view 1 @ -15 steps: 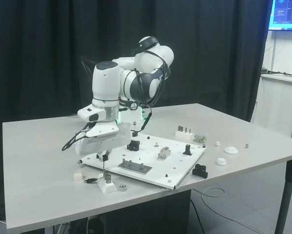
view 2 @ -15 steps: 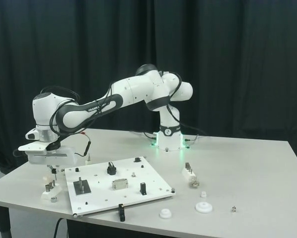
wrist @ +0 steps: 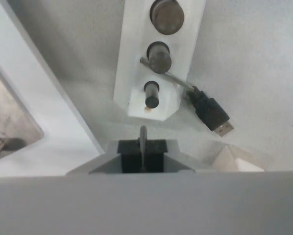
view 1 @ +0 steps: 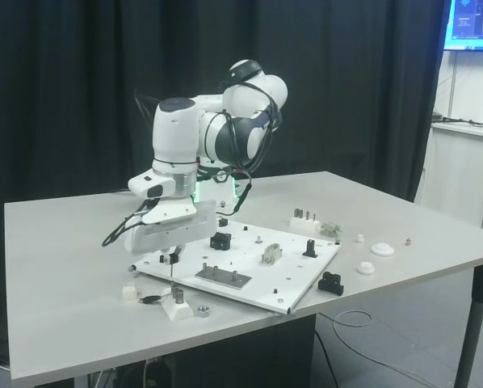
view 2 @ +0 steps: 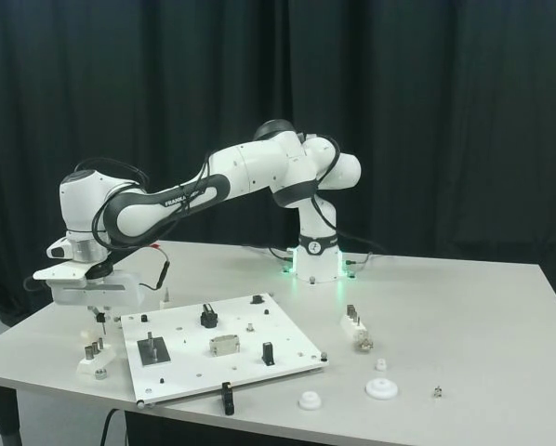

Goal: Insert round peg 1.

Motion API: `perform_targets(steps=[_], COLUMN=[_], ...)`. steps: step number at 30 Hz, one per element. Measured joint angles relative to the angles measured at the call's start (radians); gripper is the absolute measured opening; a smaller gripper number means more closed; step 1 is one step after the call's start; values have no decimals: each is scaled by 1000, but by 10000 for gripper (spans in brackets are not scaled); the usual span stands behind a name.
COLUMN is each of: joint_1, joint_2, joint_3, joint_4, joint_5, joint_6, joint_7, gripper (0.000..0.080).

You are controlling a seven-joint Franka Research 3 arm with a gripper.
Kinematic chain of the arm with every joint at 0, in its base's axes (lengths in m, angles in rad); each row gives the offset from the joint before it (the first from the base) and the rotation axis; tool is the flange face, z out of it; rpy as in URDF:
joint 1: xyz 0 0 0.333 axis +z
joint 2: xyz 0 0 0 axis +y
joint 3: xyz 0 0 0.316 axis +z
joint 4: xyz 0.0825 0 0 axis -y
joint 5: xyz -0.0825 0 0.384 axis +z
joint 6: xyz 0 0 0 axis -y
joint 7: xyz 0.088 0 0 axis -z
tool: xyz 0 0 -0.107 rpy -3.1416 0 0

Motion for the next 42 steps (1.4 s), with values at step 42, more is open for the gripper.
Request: perform_targets(steps=[42], joint_1=[10], joint_2=[0], joint_3=[-72], joint_4=[51], joint_5=[-1], joint_6=[-198], joint_7=[40], gripper=[15])
